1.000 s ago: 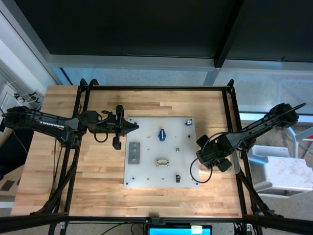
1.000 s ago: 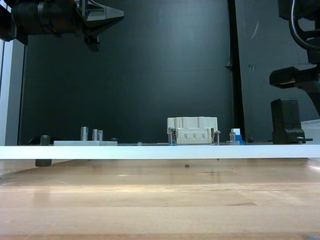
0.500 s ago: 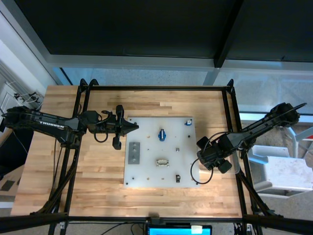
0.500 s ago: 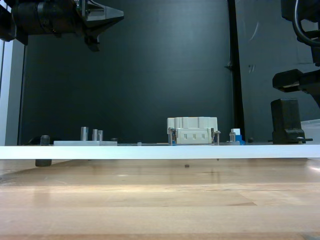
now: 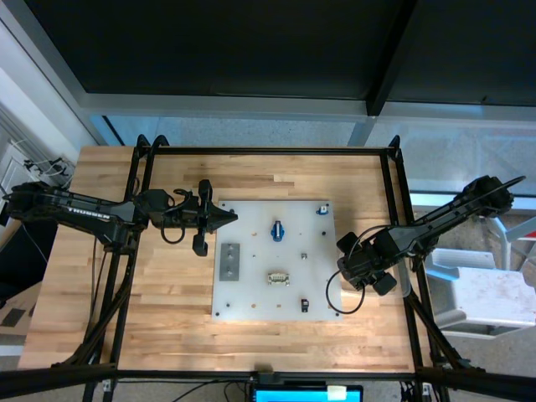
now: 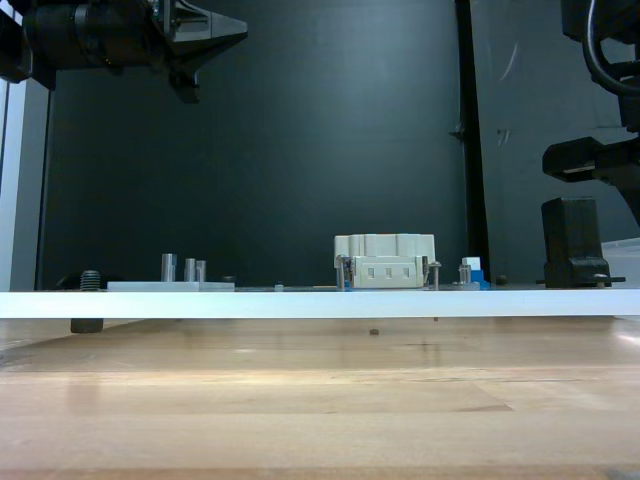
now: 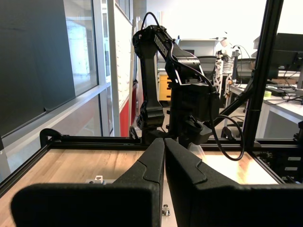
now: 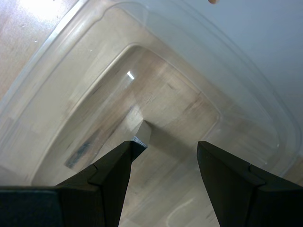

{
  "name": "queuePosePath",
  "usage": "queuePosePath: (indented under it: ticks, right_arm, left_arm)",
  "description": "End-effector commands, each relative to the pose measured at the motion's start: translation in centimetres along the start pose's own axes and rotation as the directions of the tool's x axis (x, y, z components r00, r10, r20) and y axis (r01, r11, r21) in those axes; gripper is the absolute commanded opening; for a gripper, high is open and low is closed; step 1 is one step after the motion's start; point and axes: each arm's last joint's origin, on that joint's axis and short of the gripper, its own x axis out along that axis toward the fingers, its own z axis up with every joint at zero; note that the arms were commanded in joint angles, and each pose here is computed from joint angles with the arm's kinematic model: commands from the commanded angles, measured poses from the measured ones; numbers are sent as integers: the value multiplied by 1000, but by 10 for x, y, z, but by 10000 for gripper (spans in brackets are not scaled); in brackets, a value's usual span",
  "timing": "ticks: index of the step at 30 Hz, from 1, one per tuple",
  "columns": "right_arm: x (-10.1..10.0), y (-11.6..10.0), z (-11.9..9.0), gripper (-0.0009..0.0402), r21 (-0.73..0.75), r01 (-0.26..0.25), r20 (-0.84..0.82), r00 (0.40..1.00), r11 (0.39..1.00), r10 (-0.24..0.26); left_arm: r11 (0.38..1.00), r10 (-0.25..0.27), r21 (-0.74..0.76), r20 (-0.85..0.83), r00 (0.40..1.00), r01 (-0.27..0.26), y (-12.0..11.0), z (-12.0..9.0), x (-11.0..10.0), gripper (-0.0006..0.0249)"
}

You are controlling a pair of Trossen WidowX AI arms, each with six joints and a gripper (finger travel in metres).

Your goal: Pick the 16mm bar and place in it's hole on the taskboard

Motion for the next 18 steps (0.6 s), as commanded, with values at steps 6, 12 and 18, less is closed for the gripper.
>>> queuePosePath:
  ticks: [6,12,18]
  right_arm:
    - [0,0,-1,192,1,-1,-2,1000,1000,1]
    - [-4,0,-1,192,1,-1,0,1000,1000,1]
    - [-6,-1,0,192,0,0,5,1000,1000,0]
  left_arm:
    - [1000,0,0,0,1000,0,0,0,0,0]
    - [1000,0,0,0,1000,0,0,0,0,0]
    - [1000,0,0,0,1000,0,0,0,0,0]
